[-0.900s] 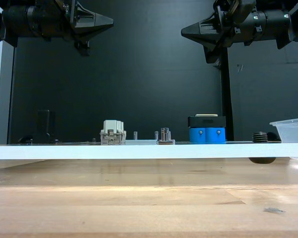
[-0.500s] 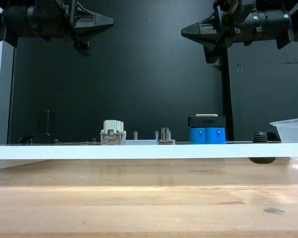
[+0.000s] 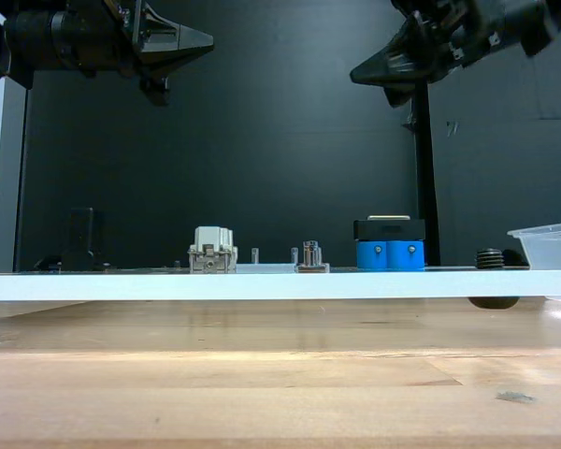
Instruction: Pick the M12 fastener and fasten on the M12 threads
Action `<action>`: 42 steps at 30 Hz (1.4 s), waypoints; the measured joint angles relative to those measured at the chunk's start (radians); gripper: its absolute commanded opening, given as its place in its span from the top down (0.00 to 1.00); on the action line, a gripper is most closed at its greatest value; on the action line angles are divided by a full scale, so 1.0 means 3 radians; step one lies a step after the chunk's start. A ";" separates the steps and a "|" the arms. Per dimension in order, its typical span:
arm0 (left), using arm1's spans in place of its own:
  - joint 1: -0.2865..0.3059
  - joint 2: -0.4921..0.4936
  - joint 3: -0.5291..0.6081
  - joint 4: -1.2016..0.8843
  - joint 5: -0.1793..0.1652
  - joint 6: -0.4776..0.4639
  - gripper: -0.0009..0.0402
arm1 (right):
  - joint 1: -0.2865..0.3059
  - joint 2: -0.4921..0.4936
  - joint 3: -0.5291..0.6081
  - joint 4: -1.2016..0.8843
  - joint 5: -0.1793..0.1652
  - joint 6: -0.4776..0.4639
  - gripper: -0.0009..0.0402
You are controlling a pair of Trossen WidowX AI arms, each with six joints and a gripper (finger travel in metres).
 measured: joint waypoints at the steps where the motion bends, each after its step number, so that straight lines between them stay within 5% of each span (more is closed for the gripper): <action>1: 0.0000 0.0000 0.0000 0.0000 0.0000 -0.0001 0.98 | 0.0032 0.0000 0.0071 -0.0167 0.0000 -0.0081 0.98; 13: 0.0000 0.0000 0.0000 -0.0001 -0.0001 -0.0001 0.98 | 0.0401 0.0018 0.0668 -0.1937 0.0004 -0.1027 0.98; 33: 0.0000 0.0000 -0.0001 -0.0001 0.0000 0.0000 0.98 | 0.0974 0.0024 0.0717 -0.3564 0.0008 -0.2468 0.98; 42: 0.0000 0.0000 0.0000 -0.0001 -0.0001 -0.0001 0.98 | 0.1227 0.0253 0.0717 -0.3881 0.0121 -0.2991 0.95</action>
